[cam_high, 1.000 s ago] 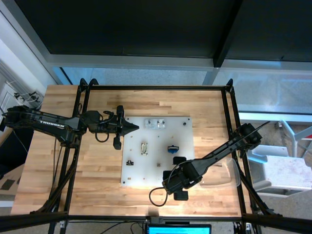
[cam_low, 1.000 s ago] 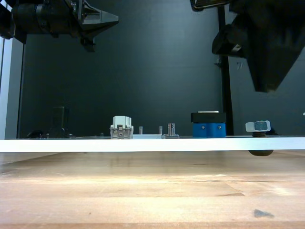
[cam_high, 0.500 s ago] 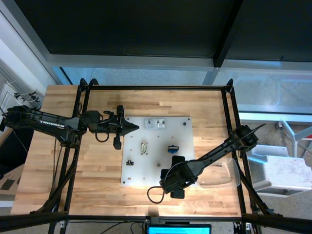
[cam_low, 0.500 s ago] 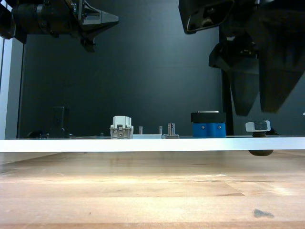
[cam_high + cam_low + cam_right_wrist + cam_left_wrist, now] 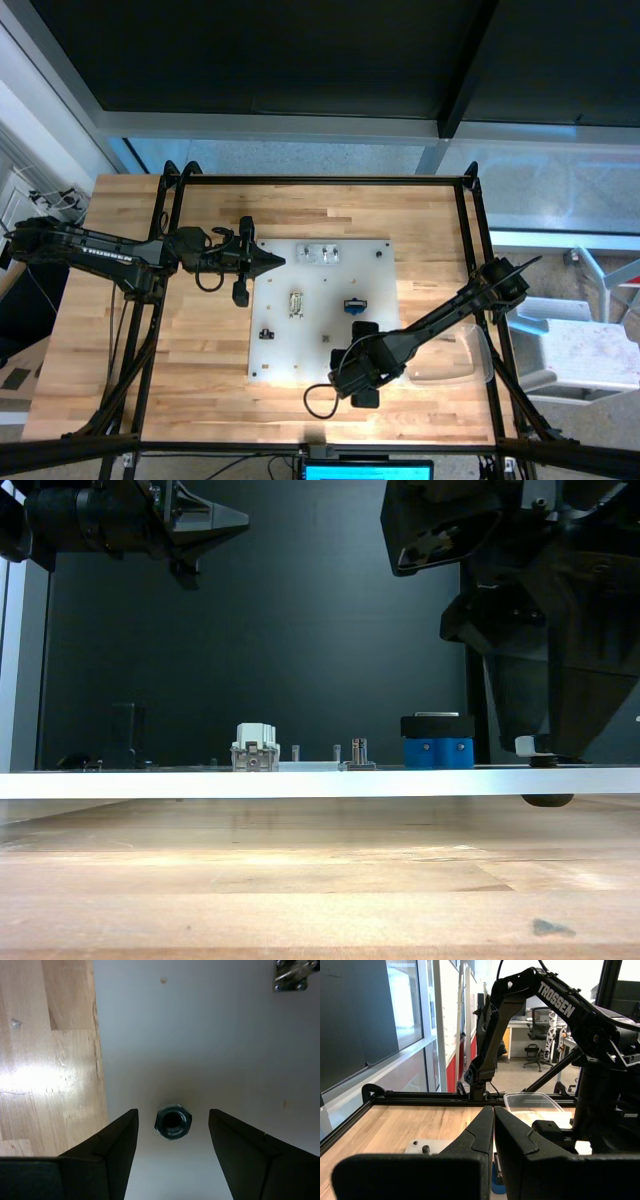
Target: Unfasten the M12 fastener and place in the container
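While the M12 nut sits on its stud near the near right edge of the white board, my right gripper hangs directly above it, looking down its bore. My fingers stand apart, one on each side. A strip of bare board shows between each and the nut, so nothing is gripped yet. I judge that this straddle centres the nut for a squeeze and turn. The clear container lies on the bench just beside the board's right edge, a short carry away. My left gripper, its fingers pressed together, is parked high over the board's far left edge, out of the way.
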Robot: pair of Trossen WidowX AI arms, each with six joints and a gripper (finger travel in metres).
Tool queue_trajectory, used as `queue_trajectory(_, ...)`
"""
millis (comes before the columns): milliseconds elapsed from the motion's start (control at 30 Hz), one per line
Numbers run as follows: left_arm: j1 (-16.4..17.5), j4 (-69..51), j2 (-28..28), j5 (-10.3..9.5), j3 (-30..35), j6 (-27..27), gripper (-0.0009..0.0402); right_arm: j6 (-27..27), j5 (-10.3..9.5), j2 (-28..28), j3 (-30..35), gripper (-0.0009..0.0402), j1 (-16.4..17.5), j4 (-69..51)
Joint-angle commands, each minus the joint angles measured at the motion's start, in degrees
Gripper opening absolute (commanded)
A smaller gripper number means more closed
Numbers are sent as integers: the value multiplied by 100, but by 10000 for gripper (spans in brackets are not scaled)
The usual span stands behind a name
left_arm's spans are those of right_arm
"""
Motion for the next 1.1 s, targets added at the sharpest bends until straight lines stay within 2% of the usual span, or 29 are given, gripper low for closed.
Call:
queue_trajectory(33, 0, 4, 0, 0, 0, 0, 0, -26, -2, 4, -17, 175, -4, 0)
queue_trajectory(400, 0, 4, 0, 0, 0, 0, 0, -149, -63, 2, -20, 60, -2, 4)
queue_trajectory(533, 2, 4, 0, 0, -2, 0, 0, -299, -205, 2, -20, 22, 2, 20)
queue_trajectory(600, 0, 4, 0, 0, 0, 0, 0, -485, -203, 2, -17, 7, 4, 31)
queue_trajectory(700, 0, 4, 0, 0, -2, 0, 0, -1191, -203, -11, -17, 1, 11, 33)
queue_trajectory(1100, 0, 4, 0, 0, 0, 0, 0, -4704, -197, -39, -20, 8, 17, 33)
